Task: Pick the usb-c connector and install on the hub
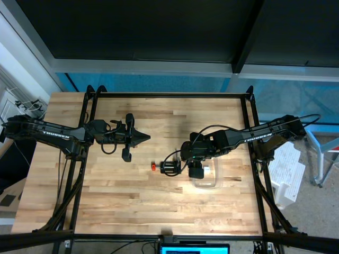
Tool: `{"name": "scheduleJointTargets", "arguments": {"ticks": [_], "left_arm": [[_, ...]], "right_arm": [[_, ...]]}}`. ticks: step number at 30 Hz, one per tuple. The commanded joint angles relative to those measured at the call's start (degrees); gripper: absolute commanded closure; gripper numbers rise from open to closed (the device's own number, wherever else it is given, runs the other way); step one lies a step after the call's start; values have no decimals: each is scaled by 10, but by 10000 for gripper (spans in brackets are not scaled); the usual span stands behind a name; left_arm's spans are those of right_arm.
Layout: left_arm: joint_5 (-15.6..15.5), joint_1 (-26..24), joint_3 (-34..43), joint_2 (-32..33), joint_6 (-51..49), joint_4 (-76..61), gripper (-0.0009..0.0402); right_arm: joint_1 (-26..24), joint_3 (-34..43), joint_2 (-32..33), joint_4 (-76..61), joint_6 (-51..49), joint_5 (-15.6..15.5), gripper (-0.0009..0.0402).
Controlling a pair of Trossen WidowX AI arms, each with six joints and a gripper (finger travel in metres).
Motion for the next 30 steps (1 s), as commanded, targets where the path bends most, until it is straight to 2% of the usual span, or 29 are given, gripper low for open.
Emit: {"name": "scheduleJointTargets", "arguments": {"ticks": [1,14,21,30], "left_arm": [[0,0,0,0,0,0,393],[0,0,0,0,0,0,393],[0,0,0,0,0,0,393],[0,0,0,0,0,0,393]], "right_arm": [[0,-6,-5,4,-1,0,195],[1,-21,-19,21,-16,0,204],[-10,-54,-90,90,-56,5,258],[-35,-157,-201,252,-69,6,332]]}}
